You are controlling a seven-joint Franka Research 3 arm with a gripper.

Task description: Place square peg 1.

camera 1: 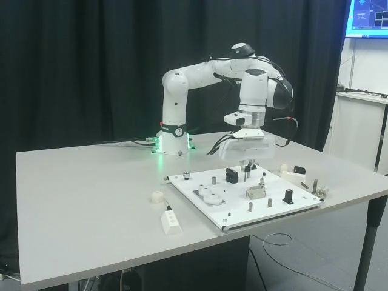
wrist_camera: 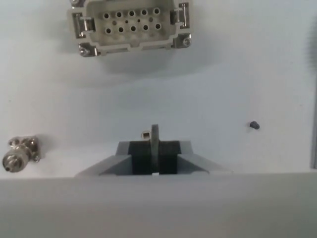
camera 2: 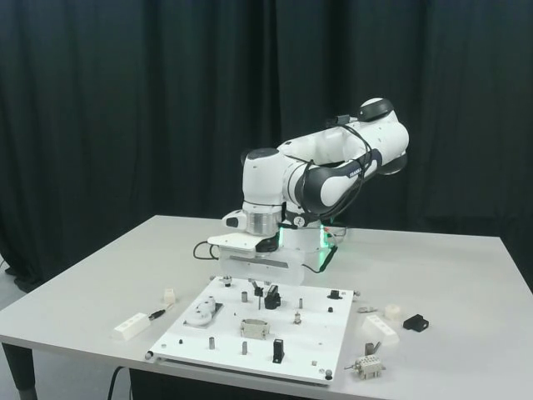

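Note:
My gripper [wrist_camera: 154,159] is shut on square peg 1 [wrist_camera: 155,136], a thin grey bar that stands upright between the two black pads. The peg's lower end is right beside a small square hole [wrist_camera: 145,134] in the white board [wrist_camera: 223,99]; I cannot tell whether it touches the board. In the first room view the gripper [camera 1: 247,165] hangs over the middle of the board [camera 1: 200,182] with the peg [camera 1: 246,174] pointing down. The second room view shows the gripper [camera 2: 259,286] low over the board's far half [camera 2: 333,346].
A grey multi-pin connector [wrist_camera: 130,25] and a small metal coax socket [wrist_camera: 20,153] are fixed to the board near the peg, along with a black screw [wrist_camera: 254,125]. Other pegs, a white gear [camera 1: 212,195] and black clips [camera 1: 231,176] stand on the board. Loose parts [camera 1: 291,176] lie beside it.

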